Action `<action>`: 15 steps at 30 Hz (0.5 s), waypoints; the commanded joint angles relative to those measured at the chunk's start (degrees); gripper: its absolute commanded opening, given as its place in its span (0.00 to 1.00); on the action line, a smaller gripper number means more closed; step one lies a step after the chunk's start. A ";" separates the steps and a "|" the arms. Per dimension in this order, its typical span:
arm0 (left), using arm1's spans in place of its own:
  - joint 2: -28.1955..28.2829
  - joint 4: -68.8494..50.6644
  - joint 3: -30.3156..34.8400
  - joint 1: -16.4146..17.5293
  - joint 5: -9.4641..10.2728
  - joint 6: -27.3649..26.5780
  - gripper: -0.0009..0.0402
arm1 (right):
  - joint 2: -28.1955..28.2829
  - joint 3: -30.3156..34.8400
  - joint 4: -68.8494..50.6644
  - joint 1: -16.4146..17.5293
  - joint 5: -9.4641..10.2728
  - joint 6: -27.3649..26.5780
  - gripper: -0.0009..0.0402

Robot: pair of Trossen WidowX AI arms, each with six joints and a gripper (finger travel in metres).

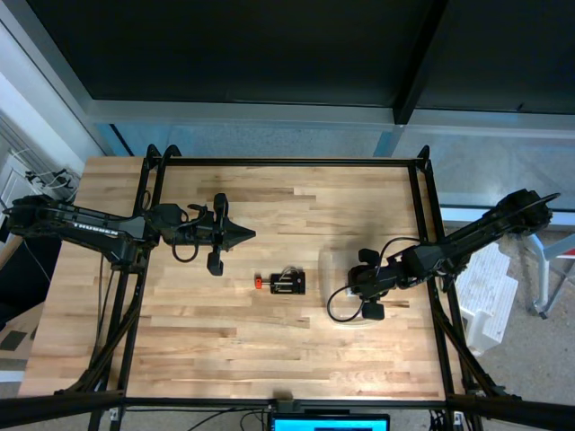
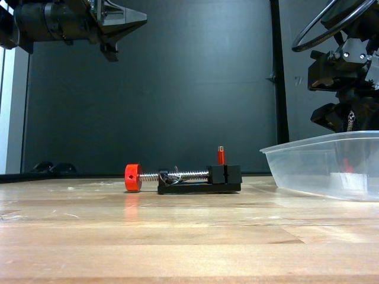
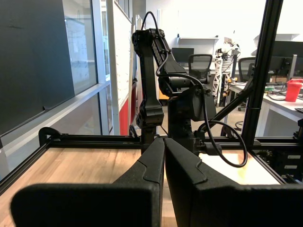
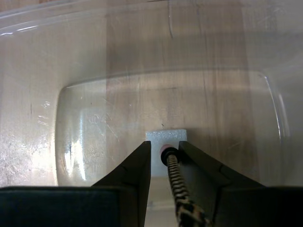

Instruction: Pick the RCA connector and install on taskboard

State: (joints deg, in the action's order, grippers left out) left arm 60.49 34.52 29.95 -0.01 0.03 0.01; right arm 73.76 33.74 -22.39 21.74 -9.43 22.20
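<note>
We see a light wood table (image 1: 225, 332) with a black frame (image 1: 287, 162) round its edges. On it, mid-table, a small black block (image 1: 288, 285) with a red knob. A clear plastic tray (image 2: 314, 171) sits to its right, apart. The left gripper (image 1: 252, 235) hangs pinched together above the left half. The right gripper (image 4: 164, 143), over the tray, clamps a thin plug (image 4: 173, 175).

Both arms are matte black with blocky joint housings. The left arm (image 1: 90, 226) carries white "TROSSEN" lettering along its long link, and a black cable (image 1: 184, 252) loops beside its wrist. The left gripper (image 1: 250, 235), above the tabletop (image 1: 269, 341), ends in smooth black wedge-shaped fingers (image 3: 154, 163). The right arm (image 1: 467, 235) trails a wider black cable loop (image 1: 338, 311). The right gripper (image 4: 164, 143), over the clear tray (image 4: 61, 61), has the same tapered fingers (image 4: 137, 163).
</note>
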 commanded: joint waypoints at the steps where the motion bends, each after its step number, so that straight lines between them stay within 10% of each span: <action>1: 0.00 0.02 0.00 0.00 0.00 0.00 0.02 | -0.04 0.07 0.00 0.00 0.00 0.07 0.17; 15: 0.00 0.00 0.00 0.02 0.00 0.00 0.02 | -0.15 0.09 0.02 0.00 -0.02 0.02 0.02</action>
State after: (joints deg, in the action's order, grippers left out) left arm 60.49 34.52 29.95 -0.01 0.03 0.01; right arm 73.67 33.76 -22.37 21.74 -9.43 22.22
